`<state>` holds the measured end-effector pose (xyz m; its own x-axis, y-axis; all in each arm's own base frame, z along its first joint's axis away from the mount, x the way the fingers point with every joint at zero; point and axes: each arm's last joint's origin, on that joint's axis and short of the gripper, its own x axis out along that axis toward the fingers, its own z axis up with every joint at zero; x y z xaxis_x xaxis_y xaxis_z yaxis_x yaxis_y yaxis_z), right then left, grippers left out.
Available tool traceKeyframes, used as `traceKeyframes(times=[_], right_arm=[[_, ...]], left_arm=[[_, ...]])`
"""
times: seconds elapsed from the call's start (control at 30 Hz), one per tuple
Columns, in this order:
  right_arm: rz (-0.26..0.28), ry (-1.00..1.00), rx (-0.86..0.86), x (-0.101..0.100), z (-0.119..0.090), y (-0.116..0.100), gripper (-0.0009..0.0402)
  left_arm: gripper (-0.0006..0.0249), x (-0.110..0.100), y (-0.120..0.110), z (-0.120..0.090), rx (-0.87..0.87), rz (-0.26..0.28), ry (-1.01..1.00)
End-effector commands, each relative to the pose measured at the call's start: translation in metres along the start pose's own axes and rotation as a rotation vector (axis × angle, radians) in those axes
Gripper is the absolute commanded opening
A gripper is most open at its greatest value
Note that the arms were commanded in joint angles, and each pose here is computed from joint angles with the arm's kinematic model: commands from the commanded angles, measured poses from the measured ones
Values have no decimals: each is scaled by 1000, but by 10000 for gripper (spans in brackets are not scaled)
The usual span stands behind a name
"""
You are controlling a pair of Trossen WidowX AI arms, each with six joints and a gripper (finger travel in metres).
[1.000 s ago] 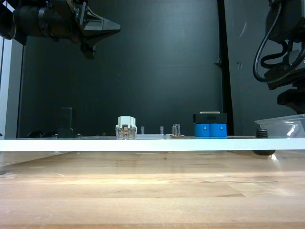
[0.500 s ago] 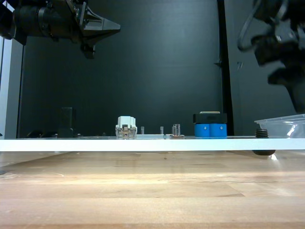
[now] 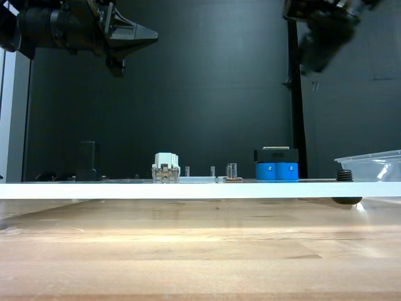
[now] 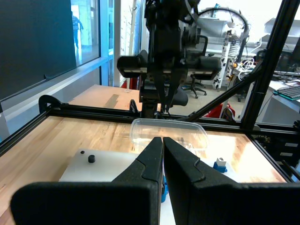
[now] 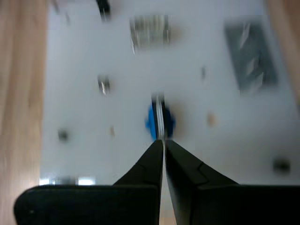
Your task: Unfasten the M12 nut and place it in the container
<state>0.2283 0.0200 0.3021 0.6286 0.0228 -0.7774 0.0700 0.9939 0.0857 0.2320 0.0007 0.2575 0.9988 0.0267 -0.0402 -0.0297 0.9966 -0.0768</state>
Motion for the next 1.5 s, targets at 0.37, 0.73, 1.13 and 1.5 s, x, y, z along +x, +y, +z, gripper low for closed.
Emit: traceKeyframes(times=[0.37,0.73,1.13,1.5], right_arm=[[34,-607,-65,23,27,-7,0],[108,-902,-60,29,10,-19,0],[54,-884,-9,36,-14,-29,0],[47,-865,-3,39,-18,-29,0]], left_arm=[[0,0,0,0,0,0,0],[0,0,0,0,0,0,0],[0,0,0,0,0,0,0],[0,0,0,0,0,0,0]])
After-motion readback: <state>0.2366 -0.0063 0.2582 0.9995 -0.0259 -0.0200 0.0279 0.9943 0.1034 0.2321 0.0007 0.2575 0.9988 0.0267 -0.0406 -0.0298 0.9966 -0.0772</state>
